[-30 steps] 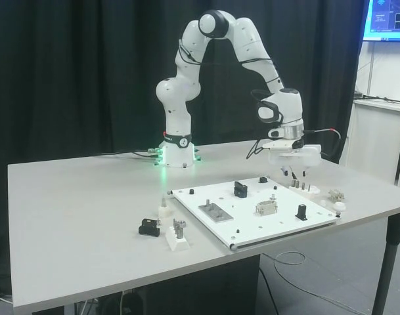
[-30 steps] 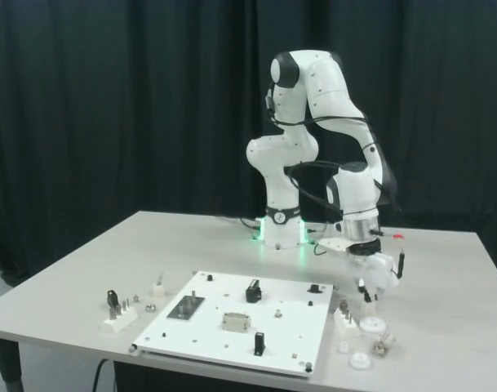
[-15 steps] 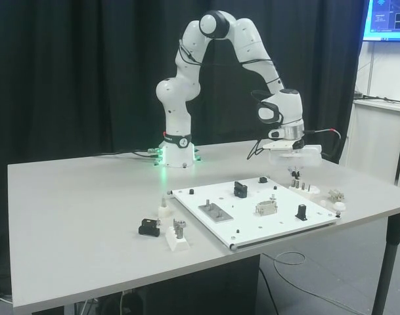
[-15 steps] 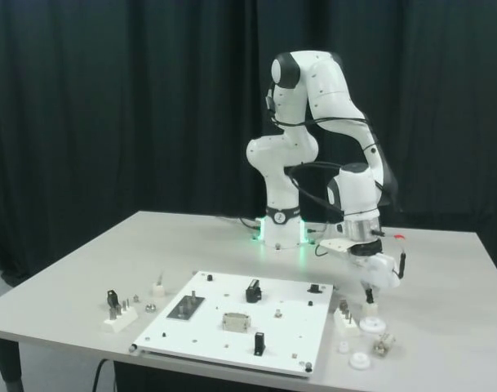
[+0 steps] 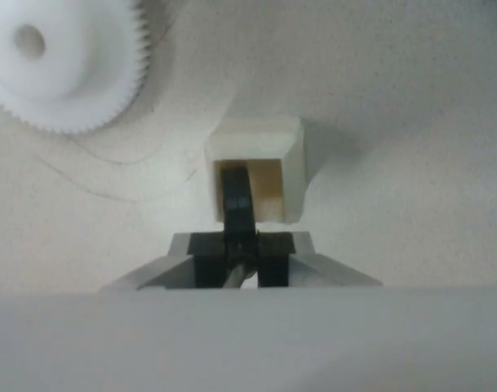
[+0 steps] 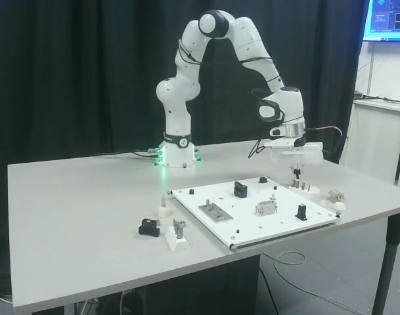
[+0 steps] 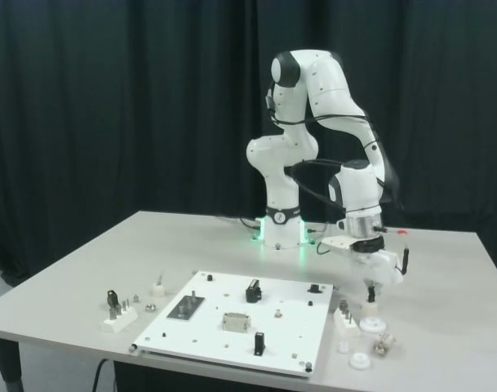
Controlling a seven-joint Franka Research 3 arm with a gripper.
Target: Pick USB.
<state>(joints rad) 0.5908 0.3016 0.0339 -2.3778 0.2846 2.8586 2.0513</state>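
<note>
The arm [image 6: 239, 46] was white, bolted to a grey table [image 6: 81, 197] with a green glow around its base [image 6: 177, 161]. The board [image 7: 240, 322] near the front edge was white too, dotted with small black parts [image 6: 301, 211]. The USB [image 5: 236, 208] looked black, sitting in a white holder [image 5: 256, 167] beside a white toothed gear [image 5: 64, 61]. Black curtain [image 7: 109, 98] behind everything.

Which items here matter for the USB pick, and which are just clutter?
In the job:
- USB
- gripper, shut on the USB
- white holder directly under the USB

Lying about:
- white gear beside the holder
- white board
- grey plate on the board
- black part on the table
</note>
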